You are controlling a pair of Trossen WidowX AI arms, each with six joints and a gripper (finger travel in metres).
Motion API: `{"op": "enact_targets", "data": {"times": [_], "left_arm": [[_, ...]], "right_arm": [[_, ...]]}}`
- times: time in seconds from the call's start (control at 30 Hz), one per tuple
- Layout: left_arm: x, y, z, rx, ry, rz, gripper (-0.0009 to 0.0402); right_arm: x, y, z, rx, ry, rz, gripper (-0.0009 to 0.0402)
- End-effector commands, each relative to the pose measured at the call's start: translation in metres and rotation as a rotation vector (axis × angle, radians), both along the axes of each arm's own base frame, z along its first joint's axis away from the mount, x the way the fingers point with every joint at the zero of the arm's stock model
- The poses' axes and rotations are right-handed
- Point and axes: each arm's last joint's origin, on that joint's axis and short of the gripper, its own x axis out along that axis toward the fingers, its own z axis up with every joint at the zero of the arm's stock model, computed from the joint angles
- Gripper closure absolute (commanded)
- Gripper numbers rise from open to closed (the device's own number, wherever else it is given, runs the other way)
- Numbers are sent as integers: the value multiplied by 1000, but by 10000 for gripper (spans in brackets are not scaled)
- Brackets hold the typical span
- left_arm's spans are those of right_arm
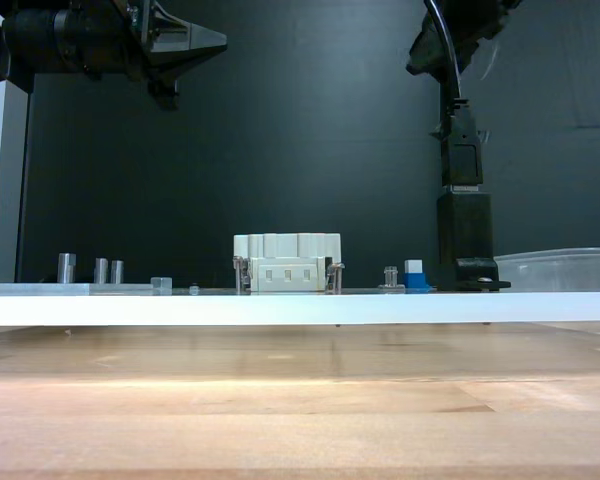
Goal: Remove the USB connector from the USB hub and place in the container
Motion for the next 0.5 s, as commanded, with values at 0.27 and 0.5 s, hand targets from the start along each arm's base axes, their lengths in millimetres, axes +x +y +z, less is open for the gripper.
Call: {"op": "enact_targets", "data": {"times": [0.27,0.5], "left_arm": [[0,0,0,0,0,0,392],[0,0,0,0,0,0,392]], "right_arm": [[1,34,-13,47,161,-6,350],[7,65,-16,41,210,29,321]]}}
